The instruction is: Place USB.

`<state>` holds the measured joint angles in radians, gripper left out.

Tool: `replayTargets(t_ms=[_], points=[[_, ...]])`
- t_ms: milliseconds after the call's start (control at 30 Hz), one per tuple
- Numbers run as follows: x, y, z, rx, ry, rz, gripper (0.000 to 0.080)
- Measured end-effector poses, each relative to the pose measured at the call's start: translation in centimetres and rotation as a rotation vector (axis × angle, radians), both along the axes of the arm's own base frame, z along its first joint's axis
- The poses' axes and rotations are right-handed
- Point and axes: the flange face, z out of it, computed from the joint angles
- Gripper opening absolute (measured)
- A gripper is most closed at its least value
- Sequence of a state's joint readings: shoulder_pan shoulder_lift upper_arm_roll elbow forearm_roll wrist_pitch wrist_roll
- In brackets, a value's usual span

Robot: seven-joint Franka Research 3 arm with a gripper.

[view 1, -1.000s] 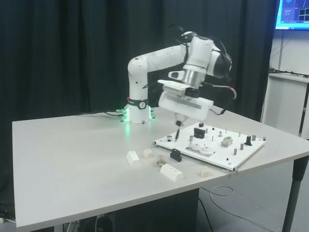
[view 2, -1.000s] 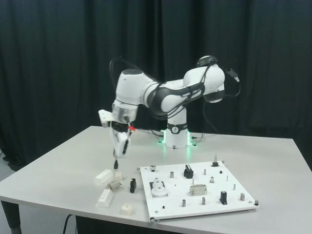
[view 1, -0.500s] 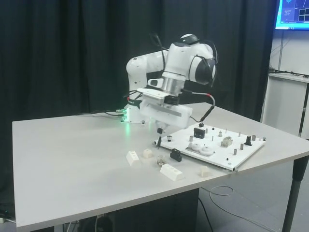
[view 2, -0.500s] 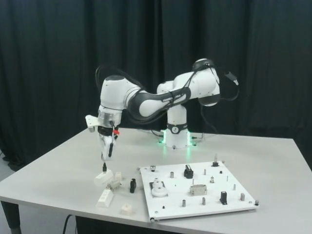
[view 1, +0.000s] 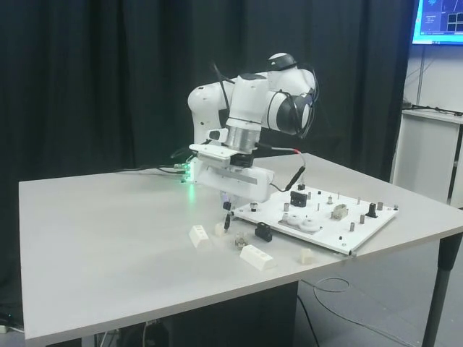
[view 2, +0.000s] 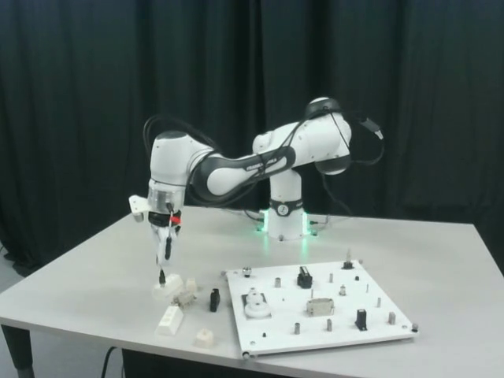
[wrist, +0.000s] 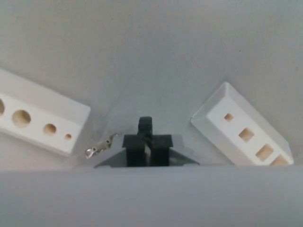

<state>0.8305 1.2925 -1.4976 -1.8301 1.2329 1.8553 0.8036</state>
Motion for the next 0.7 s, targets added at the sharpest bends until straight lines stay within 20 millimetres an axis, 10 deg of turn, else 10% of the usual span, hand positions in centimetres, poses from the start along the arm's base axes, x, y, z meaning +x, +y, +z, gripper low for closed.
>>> replayTargets(t_ms=[400, 433, 700], points=[[-0.3, -0.7, -0.6, 0.007, 0.006, 0.005, 0.0024], [-0.3, -0.7, -0.6, 0.006, 0.006, 0.005, 0.0633], [-0.4, -1.4, -0.3, -0.006, 0.001, 0.004, 0.0764]])
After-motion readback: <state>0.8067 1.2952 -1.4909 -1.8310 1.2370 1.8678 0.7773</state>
